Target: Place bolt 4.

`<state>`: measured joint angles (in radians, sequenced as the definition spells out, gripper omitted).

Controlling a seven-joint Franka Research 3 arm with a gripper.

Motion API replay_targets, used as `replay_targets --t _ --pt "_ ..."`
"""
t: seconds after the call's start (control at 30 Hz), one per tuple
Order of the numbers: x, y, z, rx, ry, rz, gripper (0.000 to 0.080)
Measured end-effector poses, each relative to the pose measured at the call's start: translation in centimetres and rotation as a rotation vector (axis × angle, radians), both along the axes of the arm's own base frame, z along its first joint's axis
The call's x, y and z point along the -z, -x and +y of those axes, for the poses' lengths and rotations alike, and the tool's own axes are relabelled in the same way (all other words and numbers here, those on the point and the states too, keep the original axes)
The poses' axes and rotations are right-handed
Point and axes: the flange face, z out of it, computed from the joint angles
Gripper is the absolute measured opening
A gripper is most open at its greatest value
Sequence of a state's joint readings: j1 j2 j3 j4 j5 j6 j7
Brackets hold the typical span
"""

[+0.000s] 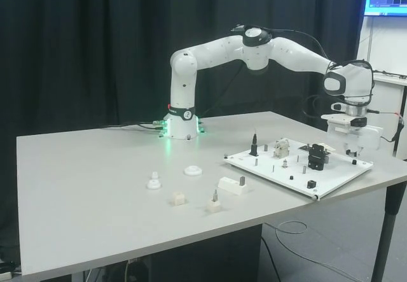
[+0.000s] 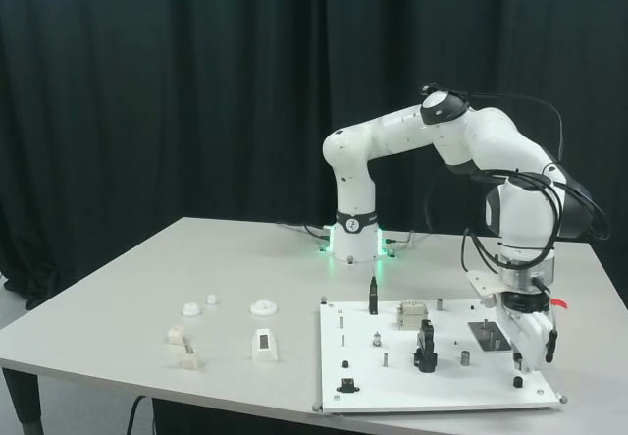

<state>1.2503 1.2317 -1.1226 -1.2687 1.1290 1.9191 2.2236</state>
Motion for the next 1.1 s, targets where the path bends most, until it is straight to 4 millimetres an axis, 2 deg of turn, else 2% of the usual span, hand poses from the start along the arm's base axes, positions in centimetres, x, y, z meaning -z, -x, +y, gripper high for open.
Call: replay_targets --t 0.43,1.1 --pt "-0.2 0.1 0.2 -0.003 -0.004 0.0 0.0225" --pt "-1.9 0.2 0.1 -0.022 0.008 0.011 0.0225"
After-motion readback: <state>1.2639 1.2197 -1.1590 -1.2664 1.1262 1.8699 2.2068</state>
